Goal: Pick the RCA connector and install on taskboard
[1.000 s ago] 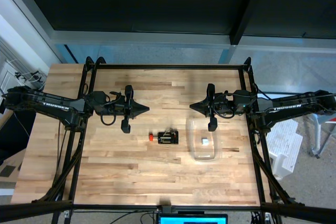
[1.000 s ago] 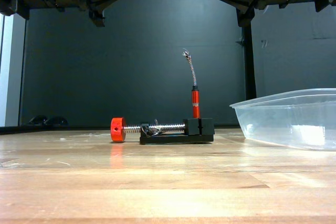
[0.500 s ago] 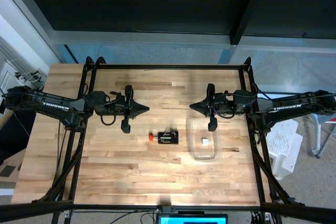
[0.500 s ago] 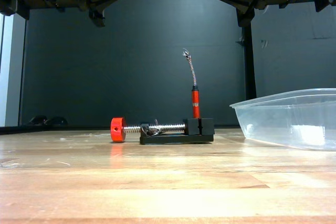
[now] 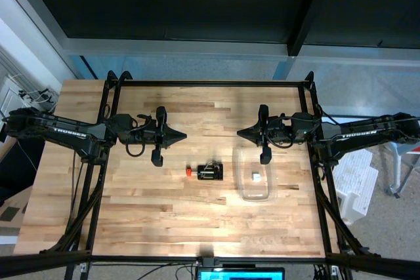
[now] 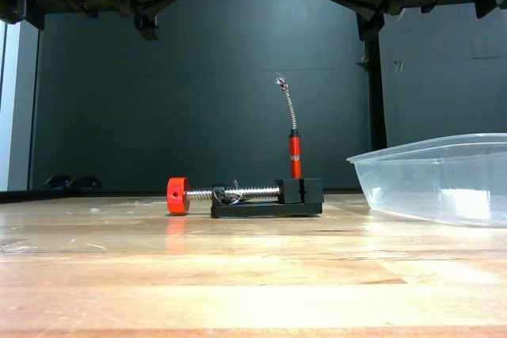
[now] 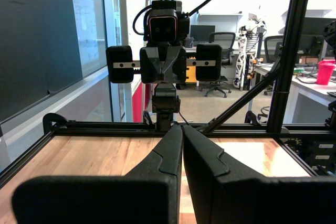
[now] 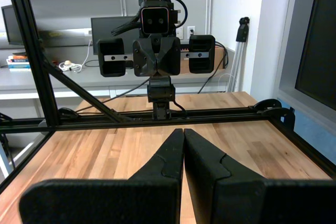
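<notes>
The red connector [image 6: 295, 148] stands upright on the black vise [image 6: 269, 199], and nothing holds it. Its braided cable [image 6: 287, 107] curves up from it. In the high view the vise [image 5: 211, 172] lies mid-table with its red knob [image 5: 188, 172] to the left. My left gripper [image 5: 182, 137] hangs high over the left side of the table, shut and empty; its fingers [image 7: 170, 148] meet in the left wrist view. My right gripper [image 5: 239, 133] hangs high behind the tray, also shut and empty, fingers [image 8: 173, 150] together.
The clear tray [image 5: 244, 191] sits right of the vise with only the white block [image 5: 256, 176] in it. In the low view the tray [image 6: 396, 184] rises at the right. A black frame rail [image 5: 210, 84] borders the table's far edge.
</notes>
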